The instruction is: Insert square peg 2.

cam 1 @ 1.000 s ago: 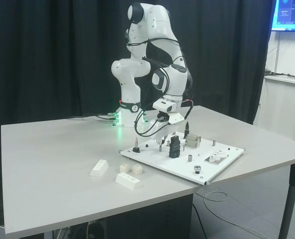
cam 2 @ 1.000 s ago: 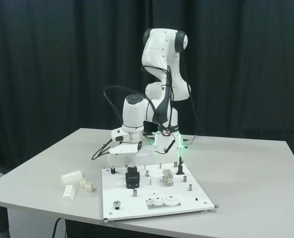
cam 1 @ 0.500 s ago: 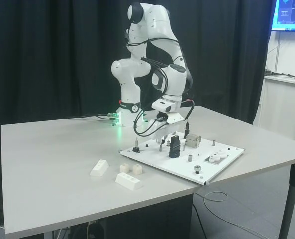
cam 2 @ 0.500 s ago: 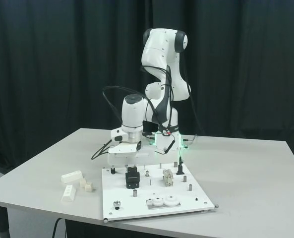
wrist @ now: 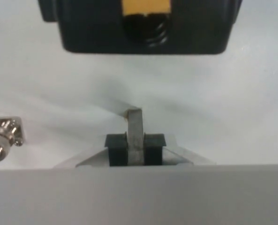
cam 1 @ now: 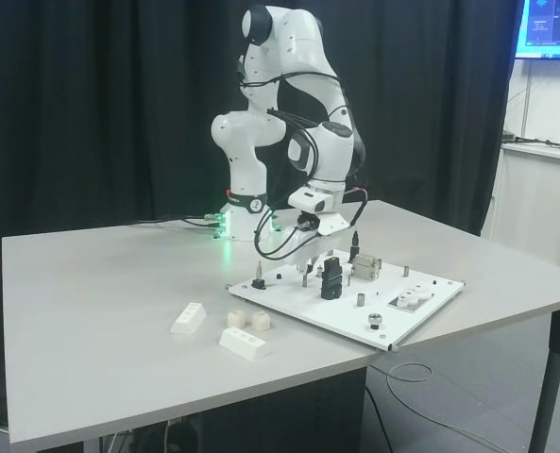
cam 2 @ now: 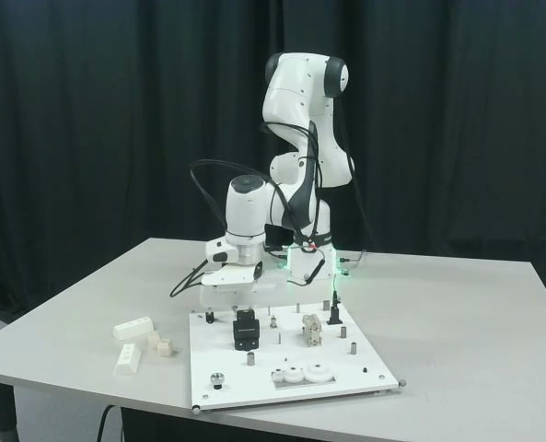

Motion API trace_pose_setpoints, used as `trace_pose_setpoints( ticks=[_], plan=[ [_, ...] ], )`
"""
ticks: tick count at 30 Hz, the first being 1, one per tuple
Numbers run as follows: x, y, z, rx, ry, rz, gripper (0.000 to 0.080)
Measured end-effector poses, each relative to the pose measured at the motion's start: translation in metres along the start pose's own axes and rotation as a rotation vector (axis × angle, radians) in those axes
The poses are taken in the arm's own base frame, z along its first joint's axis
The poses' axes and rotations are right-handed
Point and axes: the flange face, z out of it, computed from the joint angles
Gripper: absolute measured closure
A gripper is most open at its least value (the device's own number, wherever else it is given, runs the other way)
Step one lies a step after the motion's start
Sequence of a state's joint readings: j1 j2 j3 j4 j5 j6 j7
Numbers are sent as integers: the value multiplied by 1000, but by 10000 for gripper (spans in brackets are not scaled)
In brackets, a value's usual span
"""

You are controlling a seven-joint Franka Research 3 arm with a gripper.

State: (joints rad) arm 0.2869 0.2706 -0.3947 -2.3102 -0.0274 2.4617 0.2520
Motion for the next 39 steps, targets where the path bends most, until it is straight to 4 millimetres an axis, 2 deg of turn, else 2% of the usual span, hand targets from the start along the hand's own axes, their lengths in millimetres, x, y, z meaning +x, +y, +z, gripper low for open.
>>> trace_pose_setpoints(
  ticks=[39],
  plan=[
    [0, -4, 0, -31, 10, -101, 732]
  ],
)
